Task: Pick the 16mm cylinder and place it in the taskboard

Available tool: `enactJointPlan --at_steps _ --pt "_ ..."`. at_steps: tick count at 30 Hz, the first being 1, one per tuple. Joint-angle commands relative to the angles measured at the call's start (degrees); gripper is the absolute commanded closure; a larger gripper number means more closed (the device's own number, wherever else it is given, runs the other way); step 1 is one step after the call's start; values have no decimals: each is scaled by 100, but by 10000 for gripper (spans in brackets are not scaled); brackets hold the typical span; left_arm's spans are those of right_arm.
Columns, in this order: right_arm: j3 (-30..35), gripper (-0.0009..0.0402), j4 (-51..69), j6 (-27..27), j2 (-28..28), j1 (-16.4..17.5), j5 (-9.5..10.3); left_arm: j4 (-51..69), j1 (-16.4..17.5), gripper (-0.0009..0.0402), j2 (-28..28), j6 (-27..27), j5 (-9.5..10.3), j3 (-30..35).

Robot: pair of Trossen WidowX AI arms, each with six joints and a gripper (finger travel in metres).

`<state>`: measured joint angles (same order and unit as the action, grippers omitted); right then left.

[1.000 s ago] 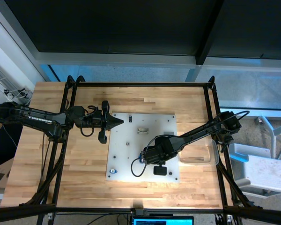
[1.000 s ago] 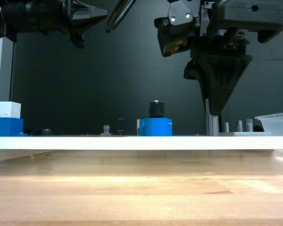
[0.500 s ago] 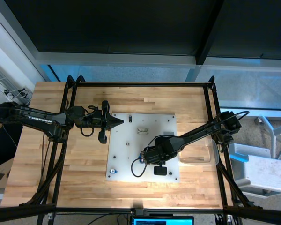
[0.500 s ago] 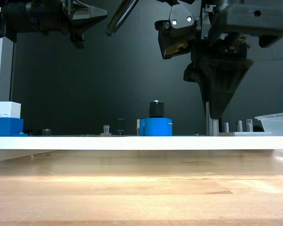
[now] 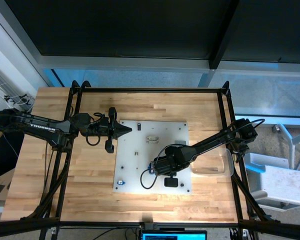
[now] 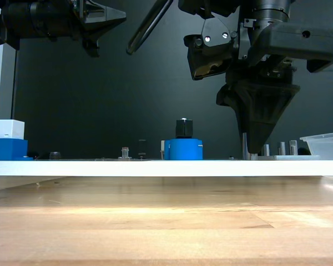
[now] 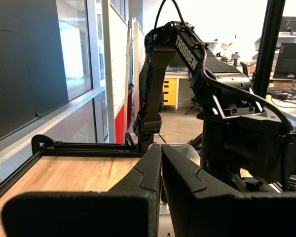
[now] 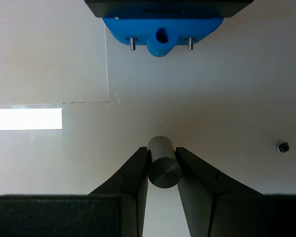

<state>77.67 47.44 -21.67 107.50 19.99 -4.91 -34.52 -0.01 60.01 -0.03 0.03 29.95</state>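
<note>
Grey-brown and metallic, the short stubby 16mm cylinder [image 8: 164, 168] is pinched upright by the black right claw [image 8: 162, 154], its lower end reaching the large flat white taskboard [image 8: 237, 74]. Insertion is judged to be in hand; a straight downward press, then release, is called for. The left claw [image 7: 161, 163], pressed together, is parked aloft by the board's left edge.

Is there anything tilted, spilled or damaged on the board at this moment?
Nothing stands out. The right claw holds the 16mm cylinder upright over the taskboard. The left claw is shut and raised at the board's left edge.
</note>
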Motion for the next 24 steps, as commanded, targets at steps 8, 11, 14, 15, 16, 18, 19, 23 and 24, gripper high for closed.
enactJointPlan --at_steps 8,11,14,15,16,18,19,23,24 --pt "-39 381 -68 63 -2 -13 -2 -2 2 393 0 -2 -2 0" --pt "-39 381 -68 74 -2 -15 -2 -2 2 393 0 -2 -2 0" --pt "-39 381 -70 76 -2 -22 -2 -2 0 393 0 -2 -2 0" --pt "-39 381 -70 76 -2 -24 -2 -2 2 393 0 -2 -2 0" --pt "-39 381 -70 76 -2 -24 -2 -2 0 393 0 0 -2 0" --pt "-39 381 -70 79 -2 -26 -2 -2 2 393 0 -2 -2 0" --pt "-39 381 -70 79 -2 -28 -2 -2 2 393 0 -2 -2 0" --pt "-39 379 -72 122 -2 -31 24 -2 2 393 0 -2 -2 0" --pt "-39 373 -72 120 -4 -33 24 -2 0 393 0 -2 -2 0"
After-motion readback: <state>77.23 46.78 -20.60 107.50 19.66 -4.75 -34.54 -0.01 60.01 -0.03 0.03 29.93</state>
